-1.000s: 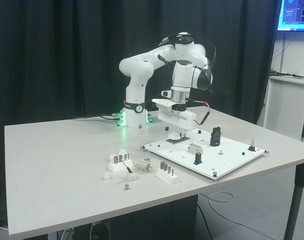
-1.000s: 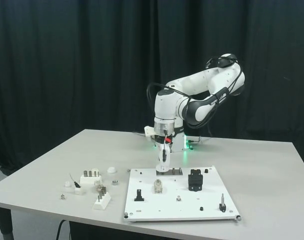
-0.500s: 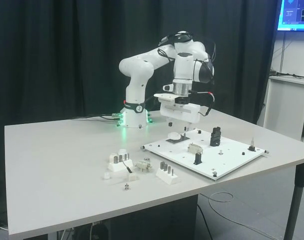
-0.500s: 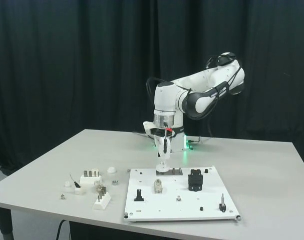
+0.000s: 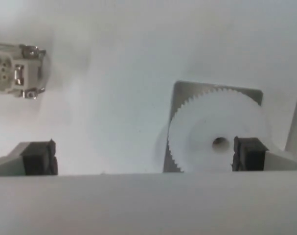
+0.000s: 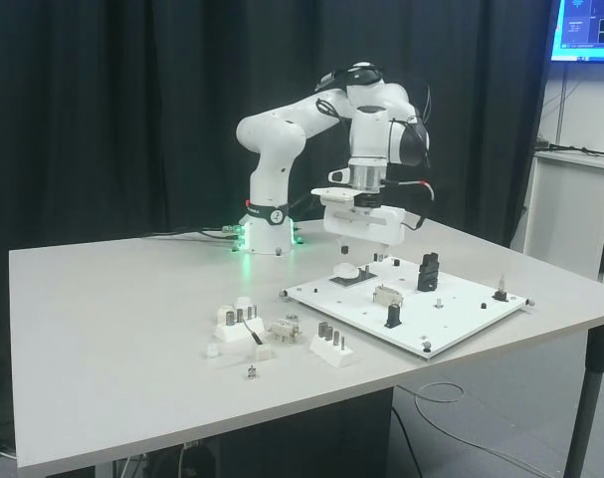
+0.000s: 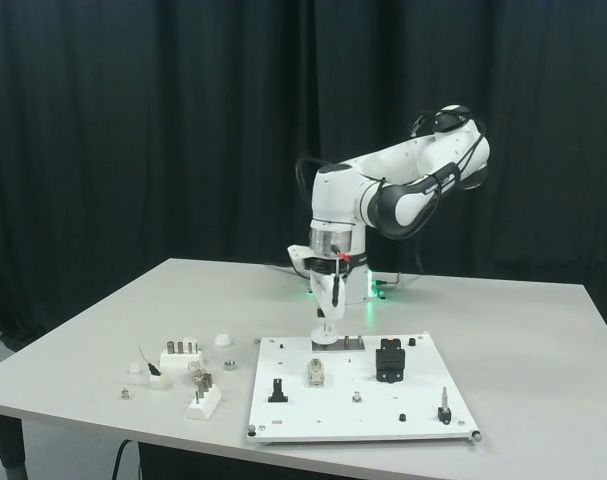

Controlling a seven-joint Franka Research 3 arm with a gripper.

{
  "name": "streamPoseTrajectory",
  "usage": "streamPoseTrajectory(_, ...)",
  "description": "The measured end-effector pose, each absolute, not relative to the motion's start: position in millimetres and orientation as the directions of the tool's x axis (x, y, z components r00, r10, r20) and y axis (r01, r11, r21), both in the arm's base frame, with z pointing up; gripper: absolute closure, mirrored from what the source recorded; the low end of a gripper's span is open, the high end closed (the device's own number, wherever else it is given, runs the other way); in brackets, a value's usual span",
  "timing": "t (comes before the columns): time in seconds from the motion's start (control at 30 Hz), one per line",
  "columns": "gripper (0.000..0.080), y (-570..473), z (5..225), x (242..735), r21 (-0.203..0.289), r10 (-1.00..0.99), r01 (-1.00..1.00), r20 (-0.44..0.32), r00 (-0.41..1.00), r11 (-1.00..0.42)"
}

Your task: Insert large gear.

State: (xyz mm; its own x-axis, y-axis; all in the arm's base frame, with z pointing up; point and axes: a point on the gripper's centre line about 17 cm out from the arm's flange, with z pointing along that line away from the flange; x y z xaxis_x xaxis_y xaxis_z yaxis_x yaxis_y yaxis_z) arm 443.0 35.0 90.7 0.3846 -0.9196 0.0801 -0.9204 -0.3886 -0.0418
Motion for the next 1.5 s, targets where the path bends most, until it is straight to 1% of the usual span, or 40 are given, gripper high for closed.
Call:
streamPoseTrajectory(0.27,0.0003,41.2,80.0,438.3,-0.020,-0.913,-0.915,0.074,0.401,-0.403)
streamPoseTrajectory(0.57,0.0003,48.1,72.9,438.4,-0.015,-0.907,-0.909,0.074,0.415,-0.417)
streamPoseTrajectory(1.5,0.0003,42.2,65.6,439.1,-0.006,-0.902,-0.907,0.106,0.418,-0.421)
